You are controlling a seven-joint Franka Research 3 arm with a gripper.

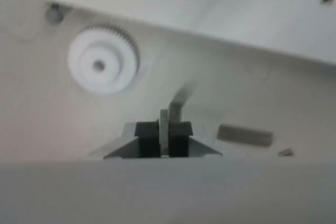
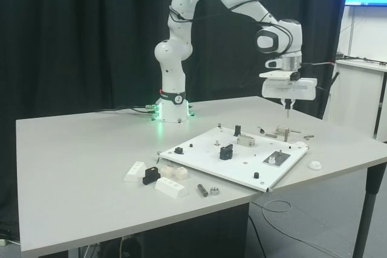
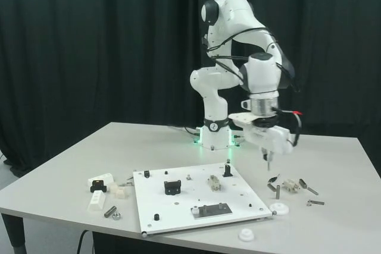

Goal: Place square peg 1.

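Blocks of white moulded plastic (image 2: 136,171) lie at the lower left of the first room view, on the matte grey table (image 2: 72,161), with a small black clip (image 2: 150,176) among them and a short dark cylinder (image 2: 202,190) beside a metal nut (image 2: 214,191). Right of these, at the frame's middle, lies the flat white square board (image 2: 242,167), smooth and thin, carrying black fixtures (image 2: 227,151) and a grey metal plate (image 2: 276,159). Above its right corner, in the upper right of the frame, hangs the glossy white arm's two-fingered gripper (image 2: 288,106), well above the table.

In the wrist view a white toothed plastic gear (image 1: 103,60) lies at the upper left, on the table just off the board's edge (image 1: 210,9). At centre the black finger pads (image 1: 147,138) are clamped on the thin grey metal square peg (image 1: 164,132), which stands upright between them, its end pointing down past the tips. At the lower right a short grey metal bar (image 1: 244,135) rests on the table.

In the second room view the peg's tip (image 3: 267,162) hangs in the air right of the board, above small metal parts (image 3: 290,185) and a round white piece (image 3: 277,208) at the board's corner.
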